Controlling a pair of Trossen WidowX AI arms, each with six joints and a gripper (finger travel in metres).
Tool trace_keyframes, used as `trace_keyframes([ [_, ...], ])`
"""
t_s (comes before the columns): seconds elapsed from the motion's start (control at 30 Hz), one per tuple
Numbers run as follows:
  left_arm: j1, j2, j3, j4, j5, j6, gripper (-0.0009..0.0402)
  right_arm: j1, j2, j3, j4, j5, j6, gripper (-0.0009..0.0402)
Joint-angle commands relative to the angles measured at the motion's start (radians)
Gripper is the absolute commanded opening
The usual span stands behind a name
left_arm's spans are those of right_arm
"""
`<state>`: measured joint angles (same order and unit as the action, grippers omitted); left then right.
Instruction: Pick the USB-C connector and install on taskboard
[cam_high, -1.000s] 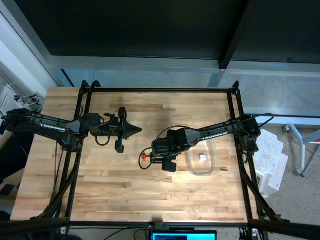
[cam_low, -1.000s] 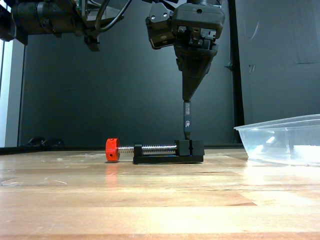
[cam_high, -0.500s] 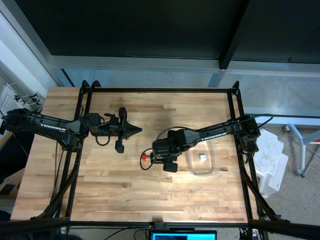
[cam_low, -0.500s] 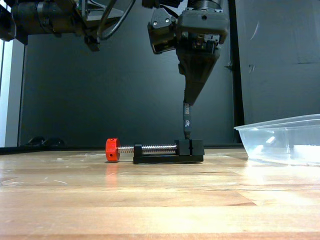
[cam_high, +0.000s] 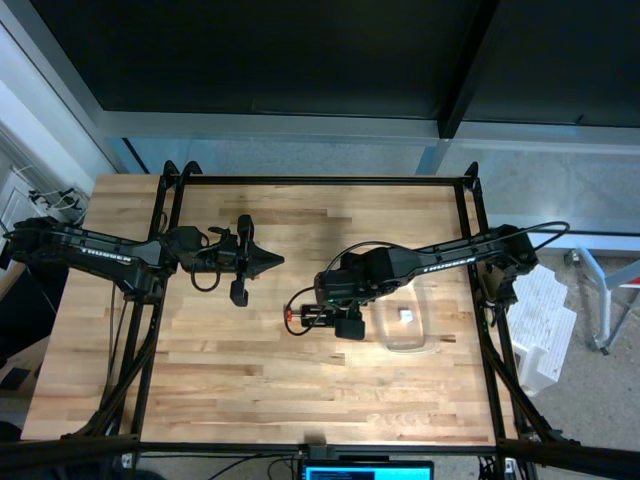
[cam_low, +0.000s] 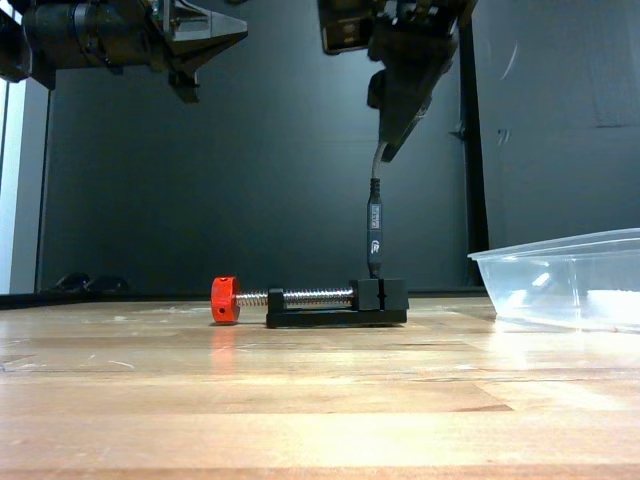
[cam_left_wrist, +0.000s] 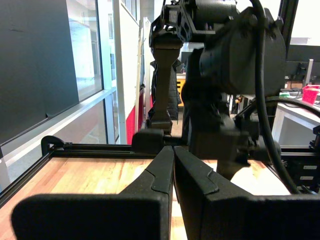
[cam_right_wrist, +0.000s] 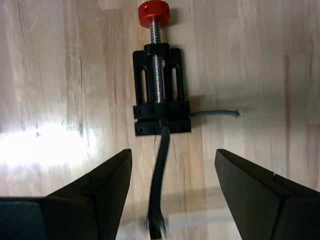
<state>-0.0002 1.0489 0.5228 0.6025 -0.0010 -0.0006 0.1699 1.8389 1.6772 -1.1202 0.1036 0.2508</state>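
Pale wood planks make up the tabletop (cam_high: 200, 380), ringed by a black frame. A clear plastic tray (cam_high: 400, 349) sits between the middle and the right edge, with a small white square piece (cam_high: 405, 314) inside it. The tray lies just beside the work spot, on its right, and touches nothing there.

The left claw (cam_high: 276, 261) hovers high over the left half of the tabletop, well apart from the task's things. Its fingers are pressed together on nothing.

The right claw (cam_right_wrist: 172, 155) hangs above the middle of the tabletop. Its fingers (cam_right_wrist: 95, 195) are spread wide and grip nothing. From the high view the right arm's body covers much of what is beneath it.

The taskboard (cam_low: 385, 298) is a small black block lying flat near the tabletop's middle, a little toward the near edge. It has an orange-red knob (cam_low: 225, 299) on a silver threaded screw (cam_low: 315, 297), and the knob end points toward the left edge. A thin wire-like pin (cam_right_wrist: 215, 114) sticks out sideways from the end of the block opposite the knob.

The USB-C connector (cam_low: 374, 235) is a thin dark stick with pale markings. It stands nearly upright with its foot in the slot at that same end of the block. Its top bends slightly toward the claw's tips just above; whether they touch is unclear.
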Motion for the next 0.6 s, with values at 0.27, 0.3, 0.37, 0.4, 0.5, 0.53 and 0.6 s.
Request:
trace_keyframes([
  [0.27, 0.0, 0.0, 0.0, 0.0, 0.0, 0.0, 0.0, 0.0, -0.033, 0.001, -0.042, 0.0, 0.002, 0.0216],
  [0.3, 0.0, 0.0, 0.0, 0.0, 0.0, 0.0, 0.0, 0.0, -0.034, 0.001, -0.042, 0.0, 0.001, 0.0214],
  [0.37, 0.0, 0.0, 0.0, 0.0, 0.0, 0.0, 0.0, 0.0, -0.039, 0.001, -0.042, -0.001, 0.001, 0.0209],
  [0.4, 0.0, 0.0, 0.0, 0.0, 0.0, 0.0, 0.0, 0.0, -0.047, 0.001, -0.044, -0.001, -0.005, 0.0207],
  [0.5, 0.0, 0.0, 0.0, 0.0, 0.0, 0.0, 0.0, 0.0, -0.072, 0.0, -0.044, 0.0, -0.028, 0.02],
  [0.53, 0.0, 0.0, 0.0, 0.0, 0.0, 0.0, 0.0, -0.001, -0.084, 0.0, -0.043, 0.0, -0.035, 0.0198],
  [0.6, 0.0, 0.0, 0.0, 0.0, 0.0, 0.0, 0.0, -0.008, -0.109, 0.0, -0.039, 0.0, -0.056, 0.0192],
])
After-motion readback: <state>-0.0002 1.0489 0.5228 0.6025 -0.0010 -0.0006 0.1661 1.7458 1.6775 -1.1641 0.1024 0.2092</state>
